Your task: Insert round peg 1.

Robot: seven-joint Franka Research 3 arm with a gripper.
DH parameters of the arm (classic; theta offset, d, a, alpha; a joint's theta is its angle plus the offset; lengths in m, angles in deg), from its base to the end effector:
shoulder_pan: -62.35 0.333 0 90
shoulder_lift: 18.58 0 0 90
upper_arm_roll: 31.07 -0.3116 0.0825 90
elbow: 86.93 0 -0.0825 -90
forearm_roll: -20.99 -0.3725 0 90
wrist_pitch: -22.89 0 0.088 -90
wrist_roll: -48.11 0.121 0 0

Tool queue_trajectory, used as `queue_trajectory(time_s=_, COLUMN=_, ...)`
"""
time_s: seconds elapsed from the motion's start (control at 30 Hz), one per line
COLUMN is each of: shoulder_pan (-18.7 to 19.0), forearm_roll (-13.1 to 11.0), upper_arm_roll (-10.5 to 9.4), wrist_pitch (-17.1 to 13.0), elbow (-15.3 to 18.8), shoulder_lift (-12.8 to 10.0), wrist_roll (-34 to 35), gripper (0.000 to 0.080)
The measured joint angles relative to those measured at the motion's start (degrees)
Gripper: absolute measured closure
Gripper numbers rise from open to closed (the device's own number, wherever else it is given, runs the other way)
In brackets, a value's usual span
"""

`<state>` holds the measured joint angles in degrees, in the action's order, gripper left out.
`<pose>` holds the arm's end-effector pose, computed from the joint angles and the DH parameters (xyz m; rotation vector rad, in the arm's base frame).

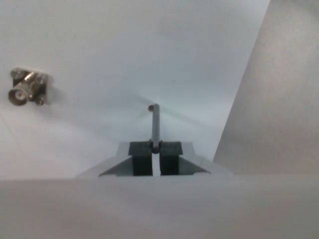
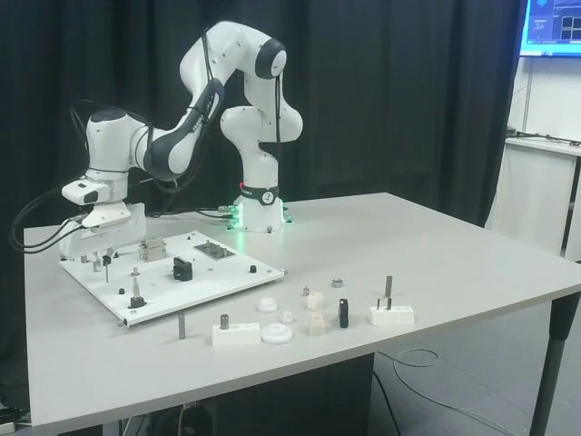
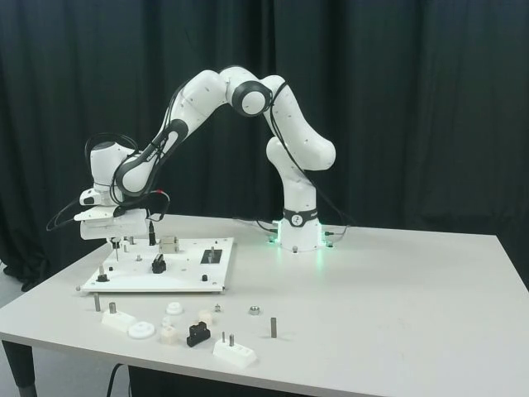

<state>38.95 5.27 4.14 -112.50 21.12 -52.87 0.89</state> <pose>0.3452 -0.5186 0.2287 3.0093 -0.4748 -0.1624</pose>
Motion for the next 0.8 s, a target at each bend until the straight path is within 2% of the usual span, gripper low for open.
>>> queue_trajectory(time_s=0.8, shoulder_pan=0.0, forearm_roll=0.0, upper_arm_roll=0.39, wrist_pitch=0.8, elbow=0.1, shoulder_lift=0.0, wrist_roll=0.0, gripper=0.0774)
